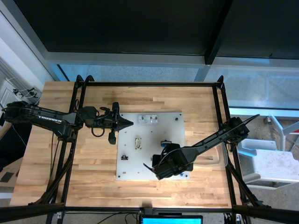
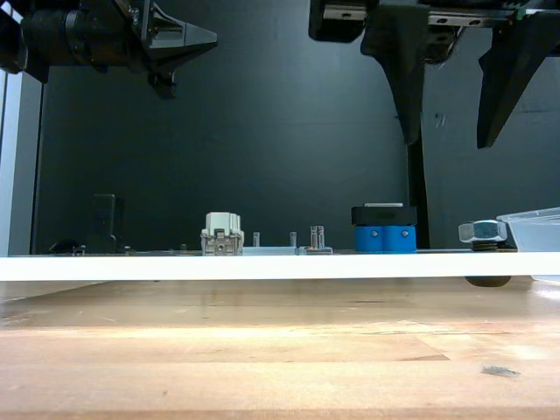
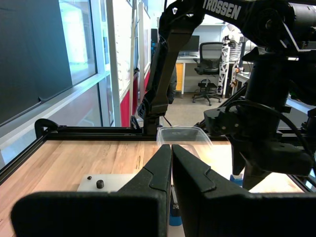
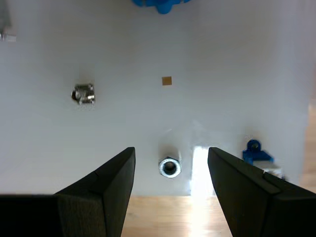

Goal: Pick the M12 fastener and fasten on the M12 threads

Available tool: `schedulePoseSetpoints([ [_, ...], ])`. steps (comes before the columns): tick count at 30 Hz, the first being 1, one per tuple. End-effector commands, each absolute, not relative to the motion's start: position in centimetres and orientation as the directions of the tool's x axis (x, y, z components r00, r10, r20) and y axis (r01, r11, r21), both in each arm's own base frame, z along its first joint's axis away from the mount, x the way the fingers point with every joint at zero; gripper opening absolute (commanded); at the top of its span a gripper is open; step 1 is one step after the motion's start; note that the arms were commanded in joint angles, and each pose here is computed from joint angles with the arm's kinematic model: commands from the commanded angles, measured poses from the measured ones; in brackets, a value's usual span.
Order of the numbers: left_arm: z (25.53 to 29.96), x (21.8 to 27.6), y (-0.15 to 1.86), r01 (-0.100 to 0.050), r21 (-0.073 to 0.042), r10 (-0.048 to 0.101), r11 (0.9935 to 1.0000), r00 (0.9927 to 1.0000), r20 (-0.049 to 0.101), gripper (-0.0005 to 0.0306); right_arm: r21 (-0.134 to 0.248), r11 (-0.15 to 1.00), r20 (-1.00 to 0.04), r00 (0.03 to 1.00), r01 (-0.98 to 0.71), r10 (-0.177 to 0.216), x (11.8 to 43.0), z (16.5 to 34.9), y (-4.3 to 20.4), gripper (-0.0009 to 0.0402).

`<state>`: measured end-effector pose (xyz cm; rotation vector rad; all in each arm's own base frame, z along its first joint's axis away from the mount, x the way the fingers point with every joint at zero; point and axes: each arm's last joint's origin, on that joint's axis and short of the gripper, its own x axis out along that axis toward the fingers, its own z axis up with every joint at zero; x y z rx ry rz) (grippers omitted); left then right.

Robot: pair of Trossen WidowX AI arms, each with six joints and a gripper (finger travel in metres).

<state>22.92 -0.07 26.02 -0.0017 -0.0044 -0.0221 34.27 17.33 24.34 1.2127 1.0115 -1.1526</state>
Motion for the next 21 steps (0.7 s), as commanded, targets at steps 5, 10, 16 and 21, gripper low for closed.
schedulePoseSetpoints([
  [5, 26.02, 22.92, -0.06, 0.022, -0.002, -0.022, 0.99976, 0.99975, 0.005, 0.0000, 0.089, 0.459, -0.982, 0.155, 0.884, -0.107, 34.31, 24.29, 17.31, 0.0204],
  [10, 26.02, 22.92, -0.07, 0.022, -0.002, -0.022, 0.99975, 0.99974, 0.005, 0.0000, 0.055, 0.657, -0.982, 0.161, 0.752, -0.102, 34.36, 24.29, 17.39, 0.0204],
  [16, 26.02, 22.92, -0.06, 0.022, -0.002, -0.022, 0.99976, 0.99975, 0.005, 0.0000, 0.001, 0.852, -0.982, 0.159, 0.524, -0.097, 34.26, 24.29, 17.58, 0.0204],
  [21, 26.02, 22.92, -0.07, 0.022, -0.002, -0.022, 0.99975, 0.99974, 0.005, 0.0000, -0.065, 0.983, -0.983, 0.158, 0.173, -0.093, 34.21, 24.29, 17.67, 0.0204],
])
